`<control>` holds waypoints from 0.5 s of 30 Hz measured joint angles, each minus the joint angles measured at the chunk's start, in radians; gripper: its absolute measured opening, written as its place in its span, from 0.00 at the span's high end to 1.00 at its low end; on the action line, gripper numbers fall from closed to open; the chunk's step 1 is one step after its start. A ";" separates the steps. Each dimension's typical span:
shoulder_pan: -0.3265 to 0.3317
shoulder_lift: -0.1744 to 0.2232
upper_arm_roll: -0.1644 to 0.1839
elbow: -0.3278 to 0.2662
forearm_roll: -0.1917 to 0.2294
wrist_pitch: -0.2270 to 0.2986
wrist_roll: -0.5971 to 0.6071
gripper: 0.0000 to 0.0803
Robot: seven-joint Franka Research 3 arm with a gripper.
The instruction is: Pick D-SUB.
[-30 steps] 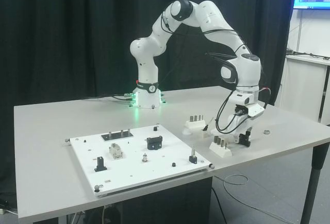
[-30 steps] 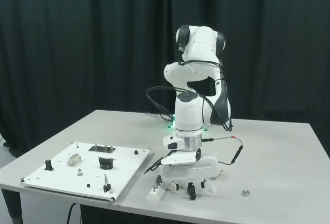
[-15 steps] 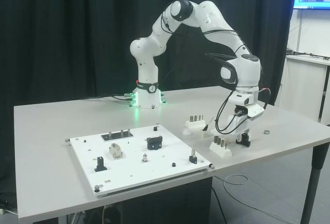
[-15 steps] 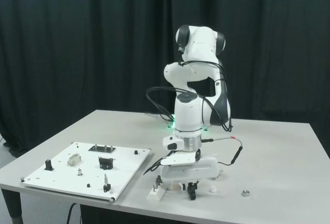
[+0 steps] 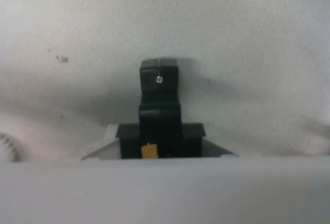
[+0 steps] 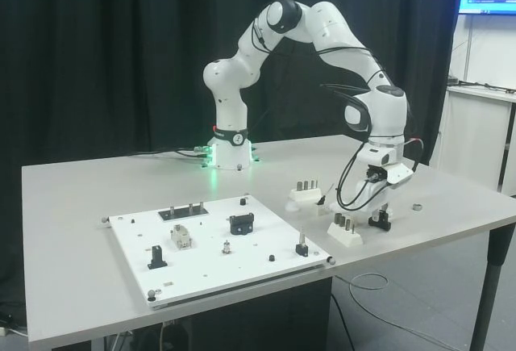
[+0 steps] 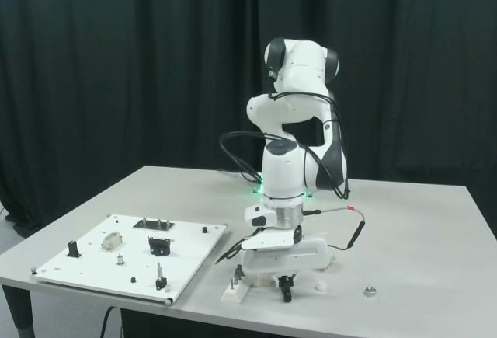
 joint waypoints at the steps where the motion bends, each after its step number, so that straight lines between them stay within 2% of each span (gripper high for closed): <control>1: 0.000 0.000 0.000 0.000 0.000 0.000 0.001 0.81; 15: -0.002 -0.021 0.000 0.001 0.000 -0.008 0.014 0.81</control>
